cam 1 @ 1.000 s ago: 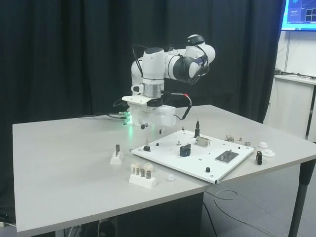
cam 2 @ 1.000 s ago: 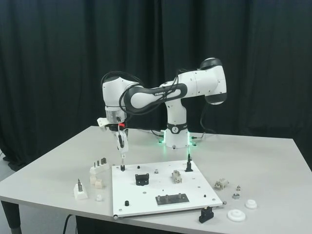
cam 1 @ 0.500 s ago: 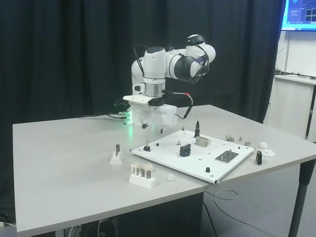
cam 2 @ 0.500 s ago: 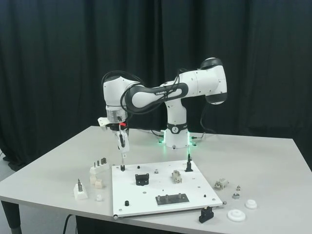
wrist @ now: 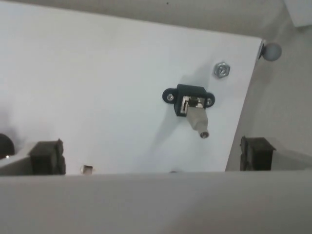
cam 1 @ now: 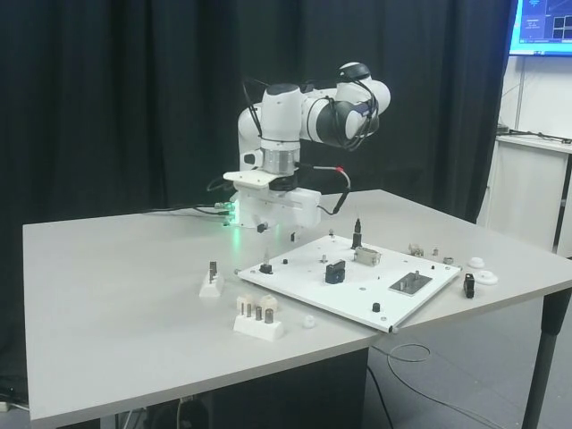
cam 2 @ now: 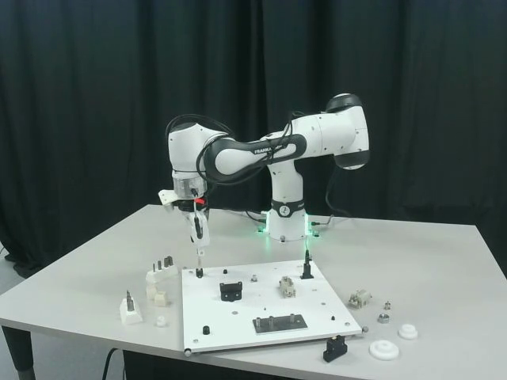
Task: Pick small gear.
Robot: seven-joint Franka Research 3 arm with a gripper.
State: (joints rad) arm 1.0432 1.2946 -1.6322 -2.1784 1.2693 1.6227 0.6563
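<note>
Where the wrist view looks down past the gripper (wrist: 151, 155), its two black, blocky fingertips (wrist: 46, 156) stand spread wide apart with nothing between them. Below lies the smooth white board (wrist: 87, 87), flat and matt. A black flanged socket (wrist: 190, 95) is fixed to it by two small screws, and a grey plug (wrist: 197, 122) with a rounded tip sticks out of it. A metal hex nut (wrist: 222, 70) sits just beside the socket near the board's edge, and a grey ball-shaped foot (wrist: 272, 51) marks the corner. The small gear does not show here.

In the first room view, the white arm (cam 1: 308, 116) bends down from its base on the grey table (cam 1: 116, 268), where a green light (cam 1: 228, 214) glows. The gripper (cam 1: 275, 232) hangs above the board's far corner, clear of a black peg (cam 1: 266, 267). The small gear (cam 1: 308, 321), a little white round piece, lies on the table just off the board's near edge, beside a white block (cam 1: 258, 323) holding metal pins, well apart from the gripper.

In the second room view, the fingers point straight down over the same corner. The small gear (cam 2: 161, 321) rests between the board and a white pin stand (cam 2: 131, 314). Two wider white discs (cam 2: 383, 348) lie near the board's opposite side.
</note>
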